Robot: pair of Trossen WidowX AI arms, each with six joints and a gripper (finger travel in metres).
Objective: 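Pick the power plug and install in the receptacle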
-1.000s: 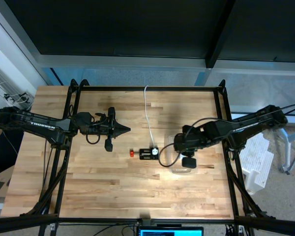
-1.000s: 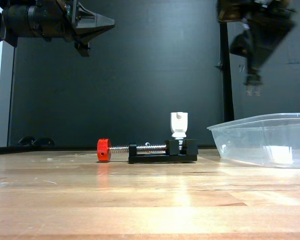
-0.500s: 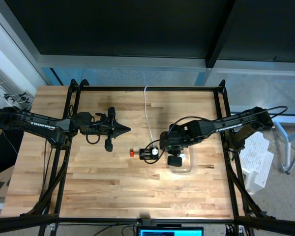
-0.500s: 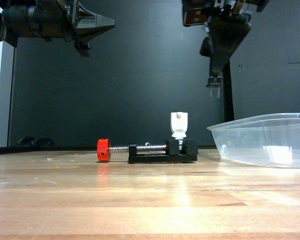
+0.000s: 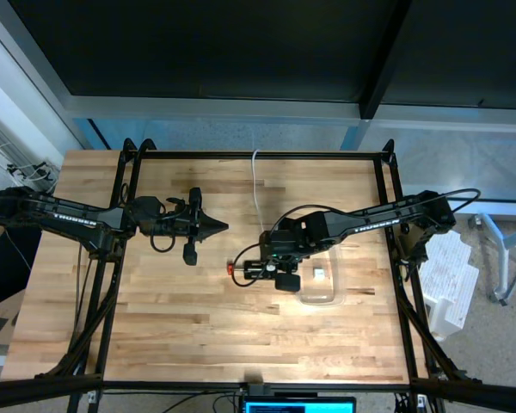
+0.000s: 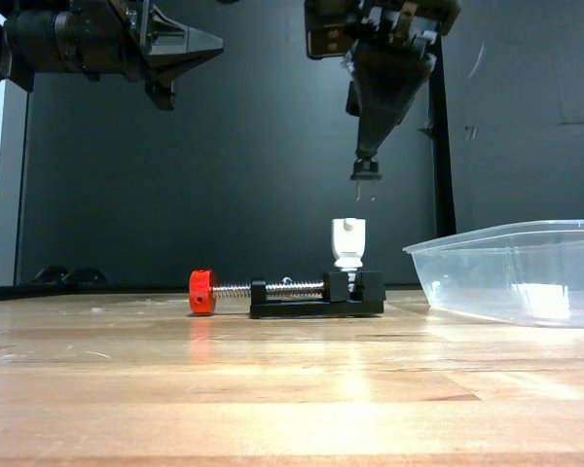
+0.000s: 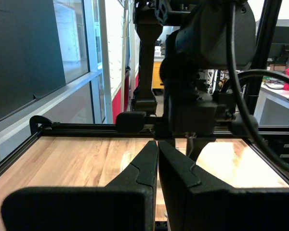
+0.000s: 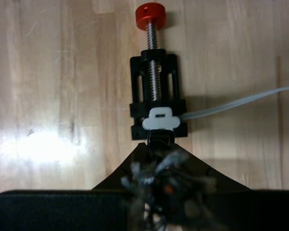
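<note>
While left gripper (image 6: 214,42) hangs closed aloft, right gripper (image 6: 368,158) clamps power plug (image 6: 366,172) above receptacle (image 6: 347,239).

High cam sitting above counter (image 5: 198,335) near edge, looking down and away, far, covering both arms. Low cam sitting at counter height, facing level, close on receptacle (image 6: 347,243). Left wrist cam looking along left claw (image 7: 157,143), raised at left, toward right arm. Right wrist cam looking down past right claw (image 8: 160,142) hanging above receptacle, near; sharing it with low view.

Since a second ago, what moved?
The right gripper, jaws shut on the plug, swung left from above the tray to above the receptacle. The left gripper stayed parked high, jaws shut; tray and receptacle didn't move.
</note>
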